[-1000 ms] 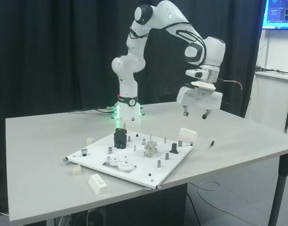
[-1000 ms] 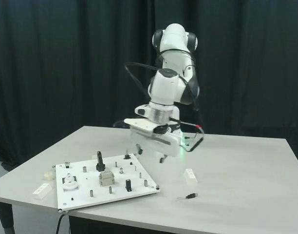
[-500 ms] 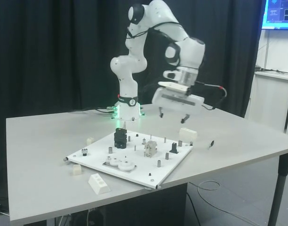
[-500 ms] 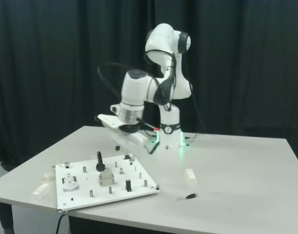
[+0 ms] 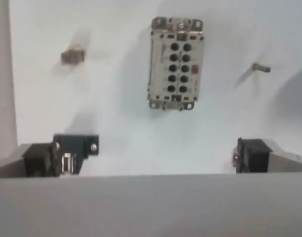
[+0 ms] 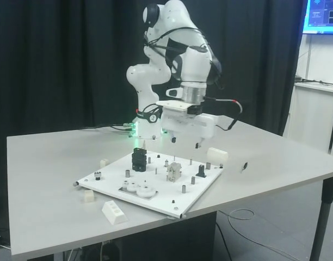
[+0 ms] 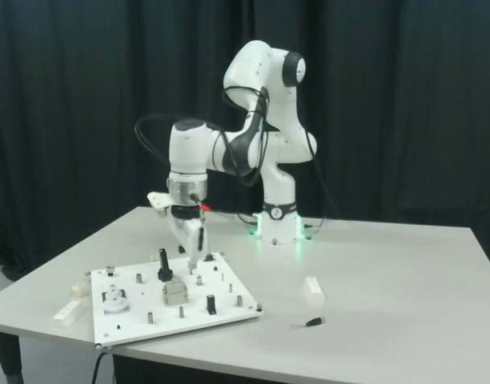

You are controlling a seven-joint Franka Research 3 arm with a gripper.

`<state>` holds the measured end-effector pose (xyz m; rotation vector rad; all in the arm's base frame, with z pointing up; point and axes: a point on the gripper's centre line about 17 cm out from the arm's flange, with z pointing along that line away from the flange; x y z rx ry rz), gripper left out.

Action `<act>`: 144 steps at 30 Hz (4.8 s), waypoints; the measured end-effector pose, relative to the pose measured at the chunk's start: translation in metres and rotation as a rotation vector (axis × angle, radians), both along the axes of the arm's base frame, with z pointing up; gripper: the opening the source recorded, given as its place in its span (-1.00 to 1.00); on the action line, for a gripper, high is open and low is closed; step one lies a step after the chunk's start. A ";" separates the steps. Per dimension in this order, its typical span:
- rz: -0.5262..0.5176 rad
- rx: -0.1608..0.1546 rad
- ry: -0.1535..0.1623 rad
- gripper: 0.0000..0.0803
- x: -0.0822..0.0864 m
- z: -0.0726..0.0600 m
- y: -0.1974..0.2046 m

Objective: Remove waterproof.

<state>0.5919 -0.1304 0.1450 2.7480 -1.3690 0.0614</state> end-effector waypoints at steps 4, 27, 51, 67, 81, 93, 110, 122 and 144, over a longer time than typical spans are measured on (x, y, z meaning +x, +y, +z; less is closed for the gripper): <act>-0.059 0.022 -0.024 0.99 -0.002 -0.006 -0.007; -0.150 0.036 -0.074 0.99 -0.008 -0.045 -0.026; -0.146 0.023 -0.087 0.99 -0.004 -0.074 -0.032; -0.136 0.013 -0.084 0.99 -0.003 -0.080 -0.038; -0.118 0.007 -0.075 0.76 -0.001 -0.086 -0.041; -0.093 0.013 -0.070 -0.21 0.003 -0.091 -0.039; -0.093 0.020 -0.064 -0.20 0.003 -0.090 -0.039; -0.096 0.023 -0.058 -0.20 0.003 -0.089 -0.039; -0.091 0.024 -0.054 -0.20 0.003 -0.089 -0.039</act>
